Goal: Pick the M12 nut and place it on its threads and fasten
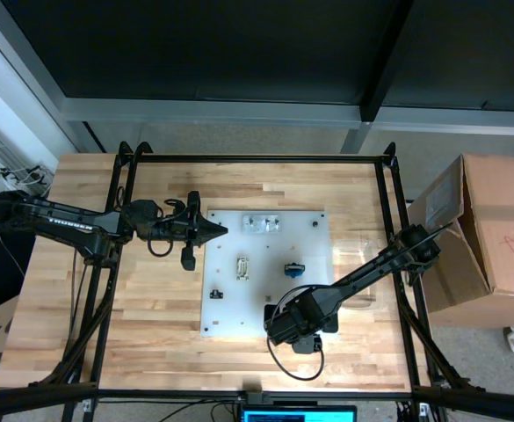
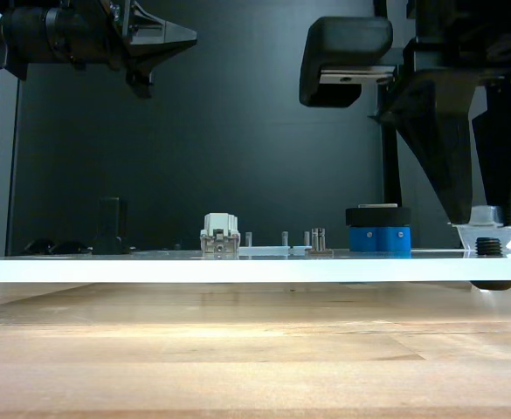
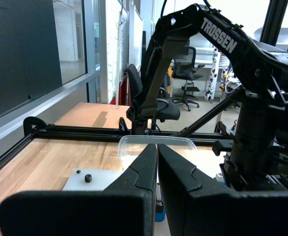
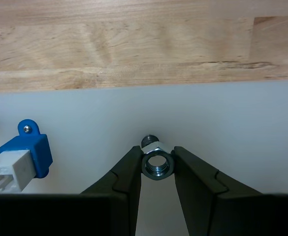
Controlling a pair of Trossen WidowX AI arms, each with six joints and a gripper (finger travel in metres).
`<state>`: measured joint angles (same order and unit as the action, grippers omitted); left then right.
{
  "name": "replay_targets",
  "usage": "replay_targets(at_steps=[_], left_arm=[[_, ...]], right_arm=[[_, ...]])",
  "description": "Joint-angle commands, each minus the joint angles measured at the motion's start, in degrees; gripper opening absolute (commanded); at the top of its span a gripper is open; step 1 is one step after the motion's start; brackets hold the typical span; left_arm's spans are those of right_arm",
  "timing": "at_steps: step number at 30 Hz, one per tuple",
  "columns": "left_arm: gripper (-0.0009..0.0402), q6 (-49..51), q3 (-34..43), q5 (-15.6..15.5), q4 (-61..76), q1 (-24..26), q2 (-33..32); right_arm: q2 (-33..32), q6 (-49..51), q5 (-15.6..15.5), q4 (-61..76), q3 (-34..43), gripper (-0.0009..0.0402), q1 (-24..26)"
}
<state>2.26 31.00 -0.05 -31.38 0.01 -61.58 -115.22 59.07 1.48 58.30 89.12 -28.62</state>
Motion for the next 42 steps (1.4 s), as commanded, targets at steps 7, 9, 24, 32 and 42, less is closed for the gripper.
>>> replay_targets(at_steps=[7,9,24,32,42], left_arm=[[0.0000,0.0,0.0,0.0,0.0,0.0,0.0],[0.0000,0.0,0.0,0.0,0.0,0.0,0.0],[0.0000,0.0,0.0,0.0,0.0,0.0,0.0],[0.0000,0.0,0.0,0.0,0.0,0.0,0.0],[0.0000,0.0,0.0,0.0,0.0,0.0,0.0]], right_arm=[[0.0,-0.1,0.0,-0.2,-0.4,0.0000,-0.1],[0.0,-0.1,0.0,-0.5,-0.6,0.0000,-0.1],[-1.5,-0.6,-0.1,-2.3,-1.6,0.0000,-0.3],[-1.5,-3.6,-0.1,-2.5,-1.6,0.0000,-0.2],[-1.5,-22.6,0.0,-3.7,-1.6,0.0000,0.0]])
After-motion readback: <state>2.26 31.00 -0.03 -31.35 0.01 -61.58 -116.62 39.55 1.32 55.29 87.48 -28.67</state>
